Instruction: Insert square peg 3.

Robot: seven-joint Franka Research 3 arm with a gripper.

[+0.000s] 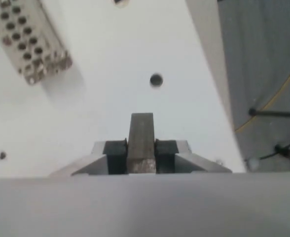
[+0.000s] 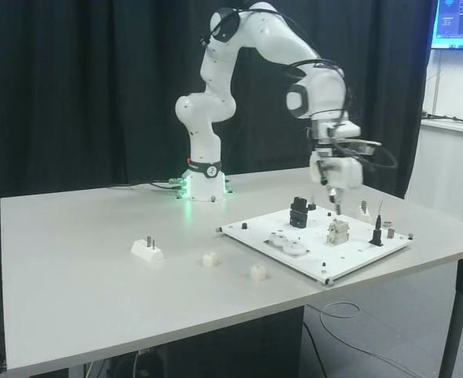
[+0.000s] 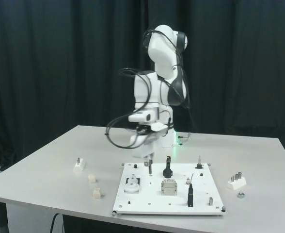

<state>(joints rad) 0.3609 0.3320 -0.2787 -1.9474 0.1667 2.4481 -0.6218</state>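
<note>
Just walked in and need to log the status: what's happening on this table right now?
The white Franka arm holds a square peg in its claw, shut on it, above the white assembly board. The peg hangs upright over the board, not yet inserted. In the wrist view a small dark hole lies ahead of the peg and a perforated connector block off to one side.

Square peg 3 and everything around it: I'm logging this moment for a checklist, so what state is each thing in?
Square peg: held upright, above the board, not inserted.
Gripper: shut on the peg.
White board: flat on the grey table.
Round hole: open, nothing in it.
Perforated block: standing on the board.
Three small white blocks: resting loose on the table, off the board.
</note>
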